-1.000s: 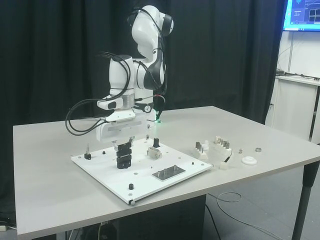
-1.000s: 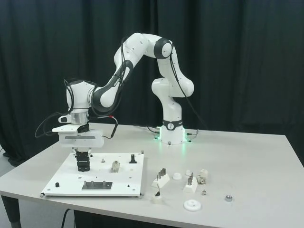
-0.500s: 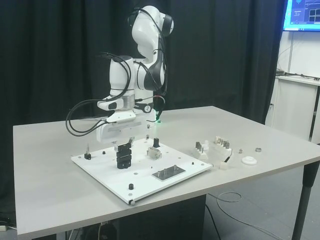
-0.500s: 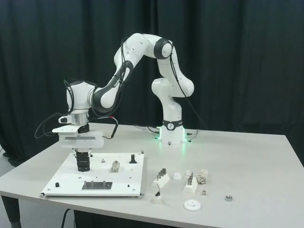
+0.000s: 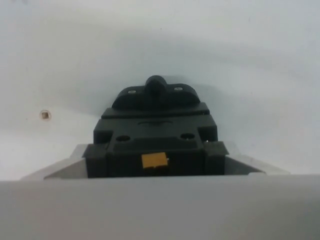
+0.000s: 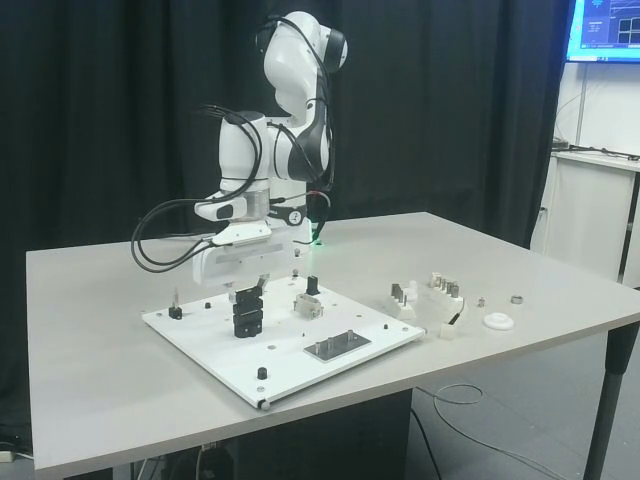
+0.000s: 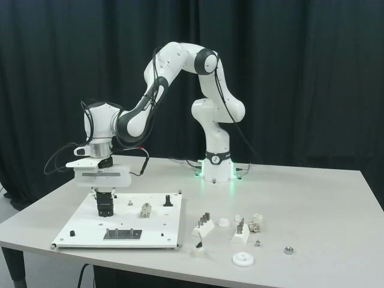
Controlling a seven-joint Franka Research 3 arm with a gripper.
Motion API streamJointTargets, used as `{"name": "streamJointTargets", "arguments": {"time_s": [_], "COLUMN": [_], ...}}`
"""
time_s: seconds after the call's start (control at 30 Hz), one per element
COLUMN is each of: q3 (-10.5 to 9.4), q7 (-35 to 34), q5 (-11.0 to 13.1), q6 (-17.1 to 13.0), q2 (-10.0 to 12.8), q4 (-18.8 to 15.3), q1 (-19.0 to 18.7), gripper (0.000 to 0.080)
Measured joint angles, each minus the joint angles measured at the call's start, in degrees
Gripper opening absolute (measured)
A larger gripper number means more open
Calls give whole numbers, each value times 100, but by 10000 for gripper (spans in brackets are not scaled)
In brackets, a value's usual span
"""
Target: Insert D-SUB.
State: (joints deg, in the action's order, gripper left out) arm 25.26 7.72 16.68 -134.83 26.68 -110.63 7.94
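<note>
My gripper [image 6: 247, 291] stays clamped on the black D-SUB connector [image 6: 246, 310] over the white board [image 6: 330, 325]; I see nothing changed.

The tool [image 6: 247, 290] grips a black connector [image 6: 246, 313] on the white board [image 6: 340, 325].

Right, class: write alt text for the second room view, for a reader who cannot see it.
A white arm reaches down to a black connector standing on a white board on a grey table. Small white parts lie beside the board.
</note>
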Motion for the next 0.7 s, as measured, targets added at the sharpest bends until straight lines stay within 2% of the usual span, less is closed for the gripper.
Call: {"name": "streamJointTargets", "arguments": {"time_s": [0.7], "q3": [-4], "q7": [-63], "q5": [25], "q6": [-59], "q2": [12], "q4": [0], "q1": [-17], "gripper": [386]}}
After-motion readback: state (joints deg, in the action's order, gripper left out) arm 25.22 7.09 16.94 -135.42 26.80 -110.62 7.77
